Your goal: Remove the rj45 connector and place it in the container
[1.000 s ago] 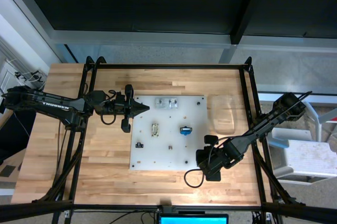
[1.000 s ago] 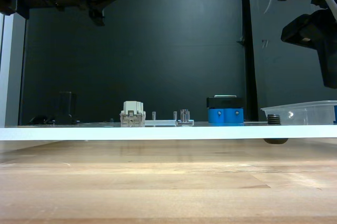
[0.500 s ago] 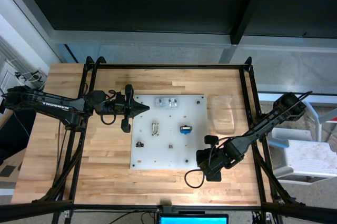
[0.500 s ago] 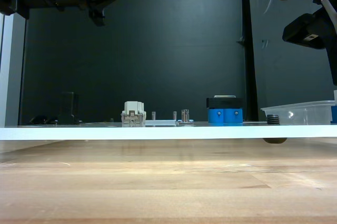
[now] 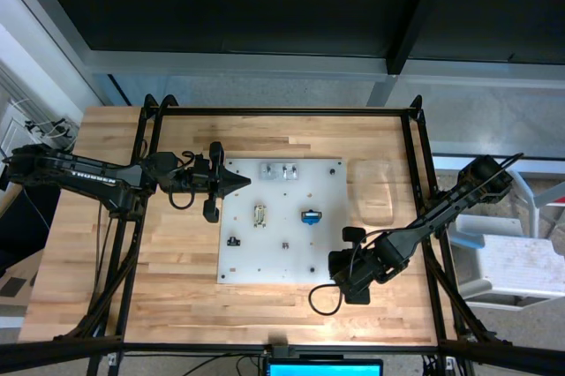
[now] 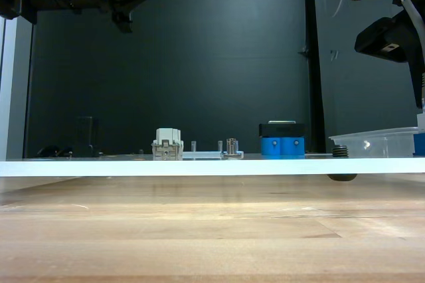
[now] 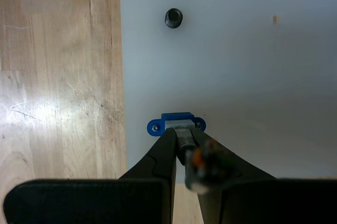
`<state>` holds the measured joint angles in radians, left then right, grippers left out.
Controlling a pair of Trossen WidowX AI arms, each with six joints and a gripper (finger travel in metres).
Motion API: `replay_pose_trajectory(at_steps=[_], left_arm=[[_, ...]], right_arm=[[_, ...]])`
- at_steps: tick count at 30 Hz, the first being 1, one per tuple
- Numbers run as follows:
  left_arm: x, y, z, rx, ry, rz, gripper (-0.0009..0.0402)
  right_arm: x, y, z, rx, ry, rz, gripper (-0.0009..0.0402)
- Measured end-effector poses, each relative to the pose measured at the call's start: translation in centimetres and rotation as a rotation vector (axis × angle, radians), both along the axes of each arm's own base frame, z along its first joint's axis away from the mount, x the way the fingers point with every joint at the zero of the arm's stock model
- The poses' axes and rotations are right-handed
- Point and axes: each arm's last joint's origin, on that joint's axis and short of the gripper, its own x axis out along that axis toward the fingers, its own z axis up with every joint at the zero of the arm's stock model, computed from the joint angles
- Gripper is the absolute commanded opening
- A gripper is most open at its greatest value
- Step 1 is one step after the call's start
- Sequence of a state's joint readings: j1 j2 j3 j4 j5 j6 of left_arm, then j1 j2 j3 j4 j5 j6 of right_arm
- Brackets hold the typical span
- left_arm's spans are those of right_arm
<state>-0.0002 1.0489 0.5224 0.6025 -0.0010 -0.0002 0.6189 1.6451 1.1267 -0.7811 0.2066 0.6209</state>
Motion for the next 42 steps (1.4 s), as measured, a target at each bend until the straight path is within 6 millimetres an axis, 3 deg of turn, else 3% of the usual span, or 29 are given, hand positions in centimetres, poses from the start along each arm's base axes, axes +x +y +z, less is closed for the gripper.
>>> replay_pose_trajectory(at_steps=[10, 27, 34, 42], left_arm=[[0.0, 0.0, 0.0, 0.0, 0.0, 0.0, 0.0001], [0.0, 0.0, 0.0, 0.0, 0.0, 0.0, 0.0001], [0.0, 0.0, 0.0, 0.0, 0.0, 0.0, 0.0001], [0.0, 0.0, 0.0, 0.0, 0.0, 0.0, 0.0001]], right_arm=[[-0.1, 0.0, 0.6, 0.017, -0.001, 0.006, 0.0], [-1.1, -0.6, 4.7, 0.053, -0.05, 0.01, 0.0], [-1.7, -1.9, 6.5, 0.082, -0.092, -0.014, 0.0], [-1.3, -4.1, 7.0, 0.06, -0.09, -0.041, 0.0]])
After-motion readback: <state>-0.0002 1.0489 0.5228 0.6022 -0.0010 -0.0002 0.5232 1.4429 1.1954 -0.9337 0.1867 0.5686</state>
